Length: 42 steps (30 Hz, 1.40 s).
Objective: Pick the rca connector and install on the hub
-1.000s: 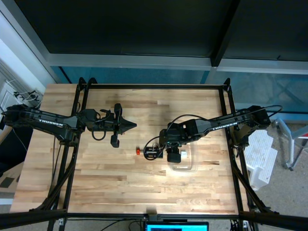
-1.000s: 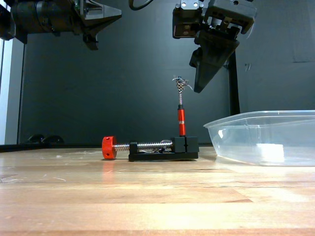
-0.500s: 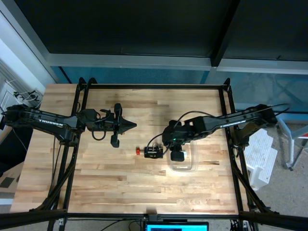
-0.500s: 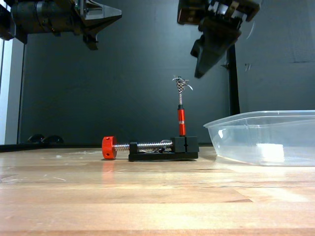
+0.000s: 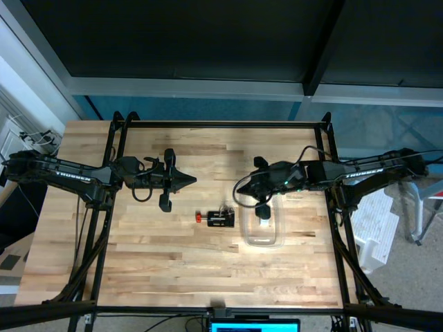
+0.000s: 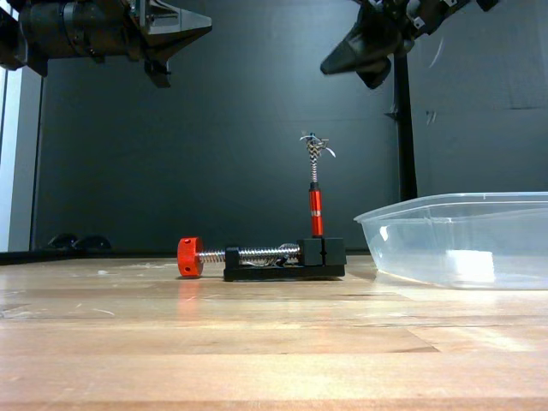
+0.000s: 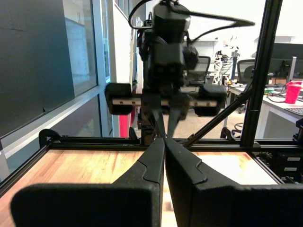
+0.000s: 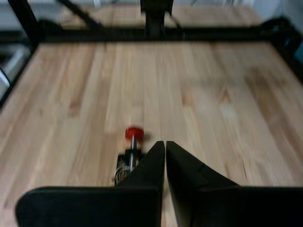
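- The rca connector [image 6: 316, 212] stands seated in the hub [image 6: 322, 255]. It is well clear of the right gripper [image 6: 328, 66], which hangs high above and just behind the hub, its fingers [image 8: 154, 161] pressed together on nothing.
- The connector's long axis is upright, with the red barrel down in the hub and the braided wire [image 6: 314, 158] at the top.
- The hub lies flat on the table [image 6: 257, 342], with its red knob [image 6: 189, 256] pointing toward the left arm's side.
- The left gripper [image 6: 205, 26] hangs high, well to the hub's left, closed and empty.
- A clear tray [image 6: 428, 224] sits just right of the hub and holds a small white piece [image 6: 473, 265].
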Each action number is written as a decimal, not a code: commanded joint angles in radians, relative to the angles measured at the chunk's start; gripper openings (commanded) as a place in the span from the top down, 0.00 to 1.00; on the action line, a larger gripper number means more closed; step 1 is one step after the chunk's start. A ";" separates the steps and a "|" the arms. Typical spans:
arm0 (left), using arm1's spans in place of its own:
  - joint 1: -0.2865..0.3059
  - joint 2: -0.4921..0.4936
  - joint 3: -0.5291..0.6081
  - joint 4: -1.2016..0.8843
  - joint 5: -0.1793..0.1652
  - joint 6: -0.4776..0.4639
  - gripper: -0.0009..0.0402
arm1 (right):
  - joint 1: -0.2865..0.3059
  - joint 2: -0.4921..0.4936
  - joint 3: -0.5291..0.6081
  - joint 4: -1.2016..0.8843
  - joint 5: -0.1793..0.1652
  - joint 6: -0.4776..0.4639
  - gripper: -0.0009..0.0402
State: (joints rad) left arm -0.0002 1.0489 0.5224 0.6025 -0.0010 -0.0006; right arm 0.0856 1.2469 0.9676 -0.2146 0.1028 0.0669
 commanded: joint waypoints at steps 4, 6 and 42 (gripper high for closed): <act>0.000 0.000 0.000 0.000 0.000 0.000 0.98 | -0.039 -0.082 -0.097 0.201 -0.008 -0.033 0.98; 0.000 0.000 0.000 0.000 0.000 0.000 0.98 | -0.049 -0.098 -0.127 0.287 -0.008 -0.043 0.98; 0.000 0.000 0.000 0.000 0.000 0.000 0.98 | -0.085 -0.195 -0.378 0.704 -0.051 0.014 0.98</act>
State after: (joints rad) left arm -0.0002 1.0489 0.5228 0.6022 -0.0013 -0.0006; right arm -0.0002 1.0515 0.5888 0.4896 0.0513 0.0814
